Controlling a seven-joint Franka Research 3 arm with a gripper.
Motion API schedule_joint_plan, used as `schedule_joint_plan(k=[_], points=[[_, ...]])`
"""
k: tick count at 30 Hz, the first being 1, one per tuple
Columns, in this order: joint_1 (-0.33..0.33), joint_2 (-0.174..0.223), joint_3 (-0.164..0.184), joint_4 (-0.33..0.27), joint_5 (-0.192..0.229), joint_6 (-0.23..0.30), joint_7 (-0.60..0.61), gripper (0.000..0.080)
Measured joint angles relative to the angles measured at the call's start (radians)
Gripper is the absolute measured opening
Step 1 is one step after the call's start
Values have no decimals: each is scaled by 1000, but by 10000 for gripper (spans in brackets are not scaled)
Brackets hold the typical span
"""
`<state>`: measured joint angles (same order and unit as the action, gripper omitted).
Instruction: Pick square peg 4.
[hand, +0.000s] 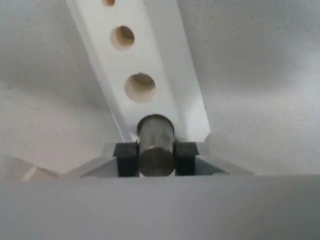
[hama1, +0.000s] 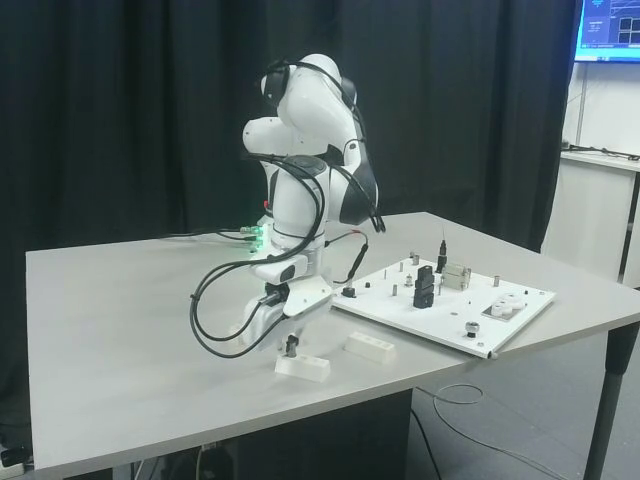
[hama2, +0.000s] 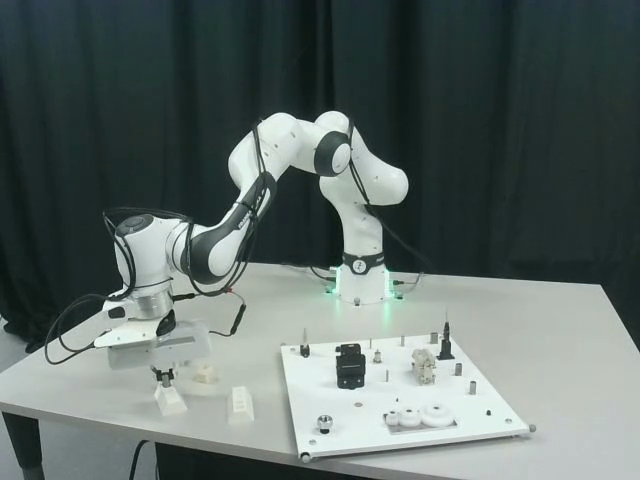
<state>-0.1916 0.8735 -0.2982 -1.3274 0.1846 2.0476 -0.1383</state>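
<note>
Through the wrist view I am seeing the gripper (hand: 156, 159) clenching a grey metal peg (hand: 156, 145) between its two black pads (hand: 126, 158). The task calls the peg square, but here it is looking round, a short cylinder with a flat end face. It is hanging just over the near end of a long white block with a row of round holes (hand: 150, 70); three holes are showing, all unfilled. I cannot tell whether the peg is touching the block. No writing is showing.

In the first room view I am watching the white arm (hama1: 300, 150) bending low over the grey table (hama1: 120, 320), the gripper (hama1: 291, 346) holding the peg right above the white holed block (hama1: 303, 367). A second small white block (hama1: 369, 347) is lying just beside it, and the flat white board carrying small metal and black parts (hama1: 440, 305) is sitting further along. A screen is glowing in the room's corner, its text unreadable.

The second room view is giving me the whole arm from base (hama2: 362, 285) to gripper (hama2: 161, 376), and both blocks near the table's front edge.
</note>
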Motion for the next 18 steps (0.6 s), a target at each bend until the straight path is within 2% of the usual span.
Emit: schedule_joint_plan(k=[1, 2, 9, 18], points=[[0, 0, 0, 2, 0, -4, 0, 336], [0, 0, 0, 5, 0, -10, 0, 151], [2, 0, -2, 34, 0, -61, 0, 152], [13, -1, -22, 98, 0, -169, 3, 152]])
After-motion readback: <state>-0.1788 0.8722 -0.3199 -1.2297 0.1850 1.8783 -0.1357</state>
